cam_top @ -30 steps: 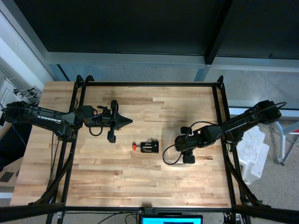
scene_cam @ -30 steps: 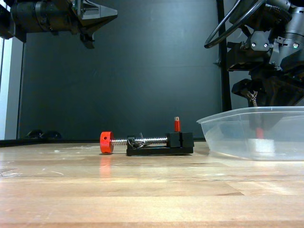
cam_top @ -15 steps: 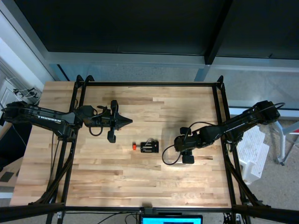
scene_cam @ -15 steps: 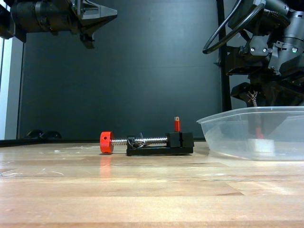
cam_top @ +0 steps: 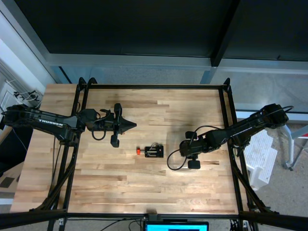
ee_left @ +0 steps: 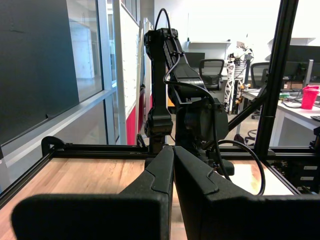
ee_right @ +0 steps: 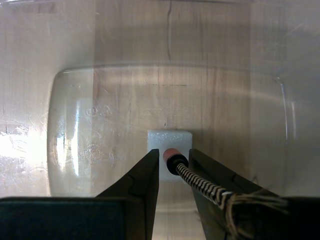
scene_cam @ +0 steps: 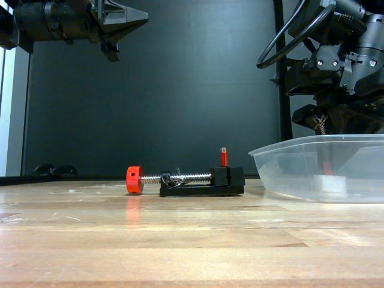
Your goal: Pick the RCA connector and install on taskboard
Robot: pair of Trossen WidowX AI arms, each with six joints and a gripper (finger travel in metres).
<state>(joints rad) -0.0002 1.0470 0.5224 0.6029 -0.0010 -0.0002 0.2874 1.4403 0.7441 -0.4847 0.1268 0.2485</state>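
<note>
The RCA connector point(ee_right: 173, 161) has a red tip and a braided cable. It stands in a white foam block point(ee_right: 170, 138) inside a clear plastic tray point(scene_cam: 282, 174). My right gripper point(ee_right: 174, 152) points down into the tray, its fingers point(ee_right: 146, 175) close on either side of the connector point(scene_cam: 327, 168) and shut on it. The taskboard point(cam_top: 153, 151), a small black block with a red knob point(scene_cam: 134, 179), lies mid-table, left of the tray. My left gripper point(cam_top: 134, 125) hovers shut high over the table's left half, holding nothing.
A short red post point(scene_cam: 223, 157) stands upright on the taskboard point(scene_cam: 201, 183). The tray's rim rises around my right gripper point(scene_cam: 336, 123). A black frame point(cam_top: 154, 86) runs along the table's edges. Bare wood lies between the taskboard and the near edge.
The right arm and its cable loop shifted slightly over the tray, then held still. The connector stays in the foam block. The left arm has not moved.
</note>
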